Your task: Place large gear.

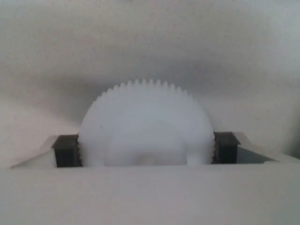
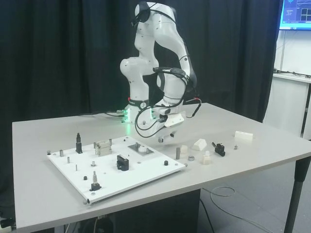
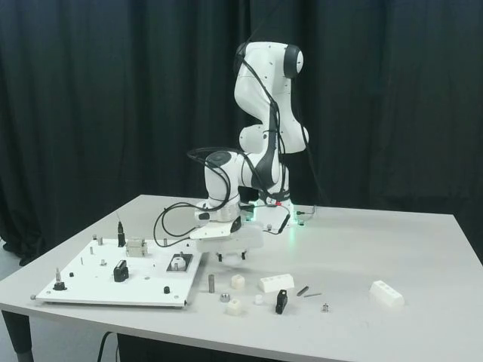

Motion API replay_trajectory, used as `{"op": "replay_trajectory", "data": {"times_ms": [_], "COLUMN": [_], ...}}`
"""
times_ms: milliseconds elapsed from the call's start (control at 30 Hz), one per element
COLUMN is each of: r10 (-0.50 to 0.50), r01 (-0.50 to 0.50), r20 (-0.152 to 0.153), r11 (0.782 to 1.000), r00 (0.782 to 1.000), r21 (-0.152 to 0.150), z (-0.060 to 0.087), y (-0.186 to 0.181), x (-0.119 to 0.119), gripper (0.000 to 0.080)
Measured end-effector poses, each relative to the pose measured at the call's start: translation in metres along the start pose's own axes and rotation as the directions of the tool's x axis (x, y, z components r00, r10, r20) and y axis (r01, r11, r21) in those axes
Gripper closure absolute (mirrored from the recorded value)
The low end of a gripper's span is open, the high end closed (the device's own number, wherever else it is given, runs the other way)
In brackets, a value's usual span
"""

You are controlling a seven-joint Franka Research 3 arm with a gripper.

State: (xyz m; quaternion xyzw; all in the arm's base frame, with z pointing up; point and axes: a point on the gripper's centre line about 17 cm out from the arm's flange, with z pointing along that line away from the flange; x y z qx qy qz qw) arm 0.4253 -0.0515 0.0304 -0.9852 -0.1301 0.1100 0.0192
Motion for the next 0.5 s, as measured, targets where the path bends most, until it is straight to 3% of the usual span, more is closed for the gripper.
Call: {"op": "replay_trajectory", "data": {"times_ms": [300,333,467,500], "r10": [0.011,0.013,0.019,0.02], "r01": [-0.011,-0.013,-0.019,-0.02], "r20": [-0.01,-0.011,-0.012,-0.012], "r11": [1.0,1.0,1.0,1.0], "r00": [1.0,1.0,1.0,1.0], "r21": [-0.003,-0.003,-0.003,-0.003], "z": [0.0028,0.0028,0.0028,0.0027], "y": [-0.0064,-0.0069,-0.0078,-0.0079], "x": [0.0031,0.0034,0.0042,0.0043], "gripper": [0.0206,0.007,0.007,0.0019]}}
